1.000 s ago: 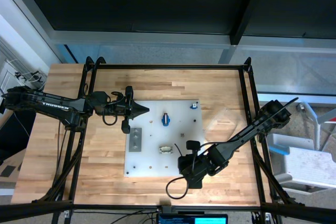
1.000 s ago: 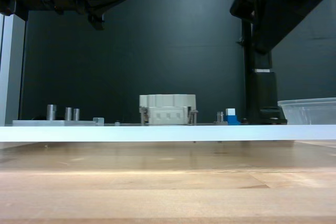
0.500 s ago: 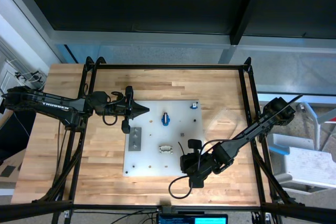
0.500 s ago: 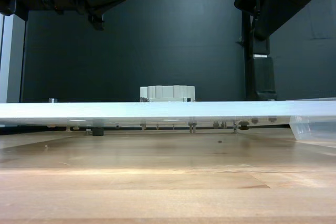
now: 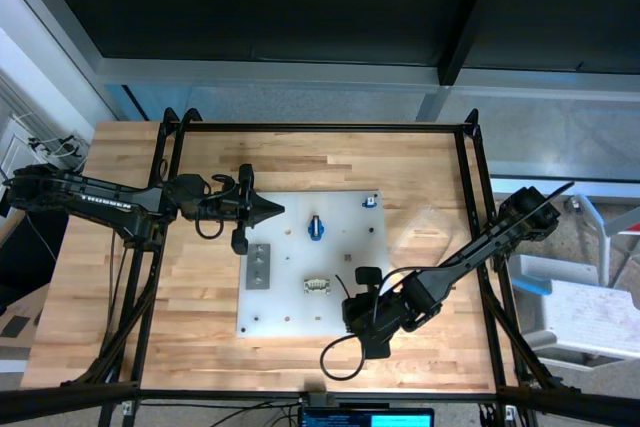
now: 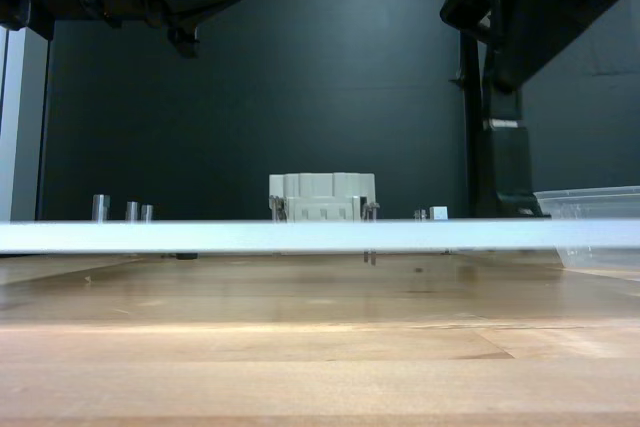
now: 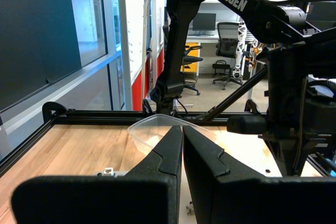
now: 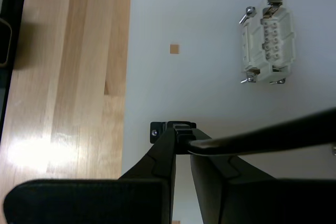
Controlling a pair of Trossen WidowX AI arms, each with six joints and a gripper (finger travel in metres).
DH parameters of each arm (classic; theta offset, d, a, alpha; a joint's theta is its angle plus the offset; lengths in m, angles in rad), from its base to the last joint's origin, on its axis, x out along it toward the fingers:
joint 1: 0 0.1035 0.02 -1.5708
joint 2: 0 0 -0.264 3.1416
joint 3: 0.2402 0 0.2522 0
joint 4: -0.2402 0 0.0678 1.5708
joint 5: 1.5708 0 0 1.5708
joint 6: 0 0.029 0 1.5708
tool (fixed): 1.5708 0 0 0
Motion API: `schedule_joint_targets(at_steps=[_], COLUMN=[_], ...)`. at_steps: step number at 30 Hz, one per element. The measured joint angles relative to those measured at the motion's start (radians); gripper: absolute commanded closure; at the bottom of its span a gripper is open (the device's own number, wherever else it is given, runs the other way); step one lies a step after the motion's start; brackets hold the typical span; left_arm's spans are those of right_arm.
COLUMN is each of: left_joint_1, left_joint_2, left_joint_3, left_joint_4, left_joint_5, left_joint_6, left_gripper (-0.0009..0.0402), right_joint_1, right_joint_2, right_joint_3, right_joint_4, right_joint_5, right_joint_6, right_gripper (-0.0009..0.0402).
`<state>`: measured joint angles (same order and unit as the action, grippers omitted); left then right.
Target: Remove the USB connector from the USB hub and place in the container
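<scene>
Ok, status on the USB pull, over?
Left gripper parked shut, high over the board's far left corner. Right gripper shut on the plug, not yet out of the hub. Dish sits right of board, nothing between.

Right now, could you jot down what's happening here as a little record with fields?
Left gripper: parked high over the white board's far left corner, fingers shut, empty.
Right gripper: low over its near right part, fingers shut on the USB connector.
USB connector: at the USB hub, apparently not yet out.
Container: right of the white board.
Tilt: white board's near edge seems lifted.
</scene>
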<state>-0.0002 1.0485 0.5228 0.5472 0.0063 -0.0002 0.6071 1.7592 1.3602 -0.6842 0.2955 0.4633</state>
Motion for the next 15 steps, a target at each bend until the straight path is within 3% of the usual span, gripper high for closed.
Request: schedule_joint_targets(at_steps=[4,10,15], left_joint_1=[0.0,0.0,0.0], left_joint_2=[0.0,0.0,0.0], left_joint_3=[0.0,0.0,0.0], left_joint_4=[-0.001,0.0,0.0], left_joint_5=[0.0,0.0,0.0], left_joint_6=[0.0,0.0,0.0], left_gripper=[0.0392,0.0392,0.0392], right_joint_1=[-0.009,-0.025,-0.025], right_joint_2=[0.011,0.048,0.047], right_joint_3=[0.041,0.095,0.105], right_joint_4=[-0.026,-0.1,-0.112], right_joint_5=[-0.009,-0.052,-0.055], right_joint_6=[-0.021,-0.043,-0.038], right_gripper=[0.0393,0.0393,0.0393])
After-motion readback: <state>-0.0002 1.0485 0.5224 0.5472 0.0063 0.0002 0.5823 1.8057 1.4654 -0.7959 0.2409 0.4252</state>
